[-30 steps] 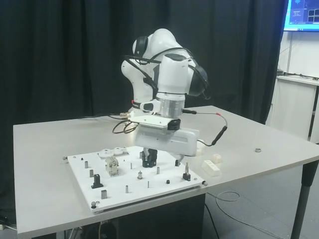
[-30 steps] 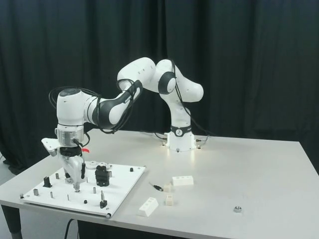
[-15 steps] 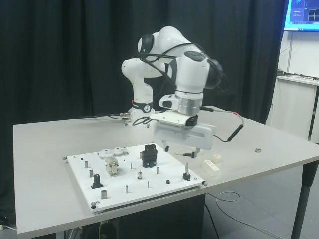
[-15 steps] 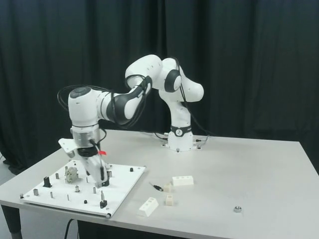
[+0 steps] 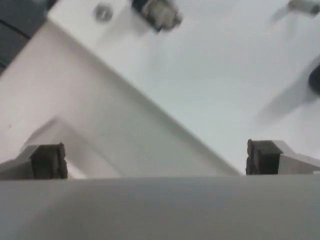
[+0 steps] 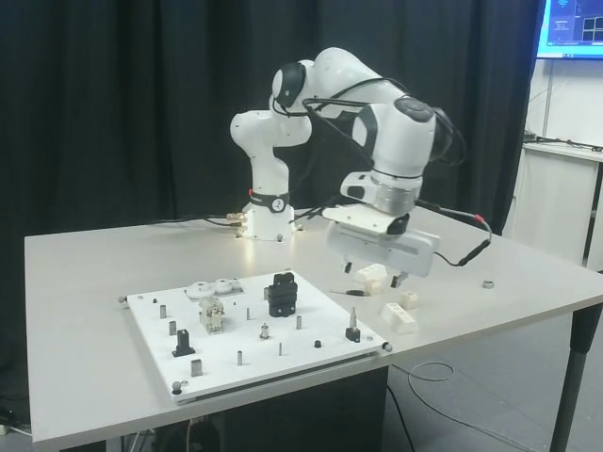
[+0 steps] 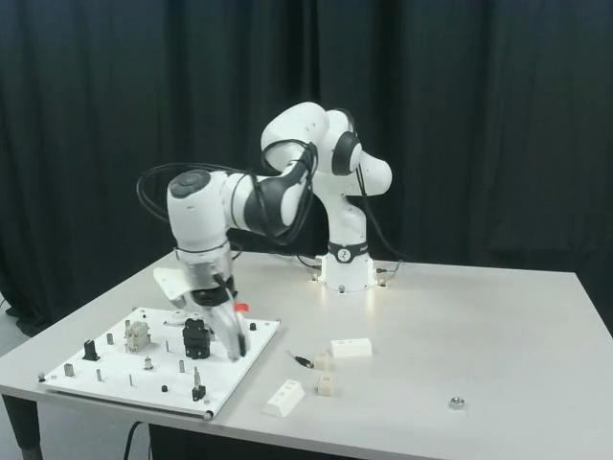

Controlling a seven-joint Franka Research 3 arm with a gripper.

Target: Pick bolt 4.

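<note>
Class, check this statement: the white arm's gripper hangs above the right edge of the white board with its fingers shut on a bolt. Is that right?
Not quite. The gripper does hang near the edge of the white board, but its fingers stand wide apart with nothing between them. The wrist view shows this: only the board's edge and grey table lie below the gap.

A white arm (image 6: 377, 113) is seen on a grey table (image 6: 85, 273). A white board (image 6: 236, 330) carries a black block (image 6: 281, 294). A black curtain (image 7: 498, 115) hangs behind.
</note>
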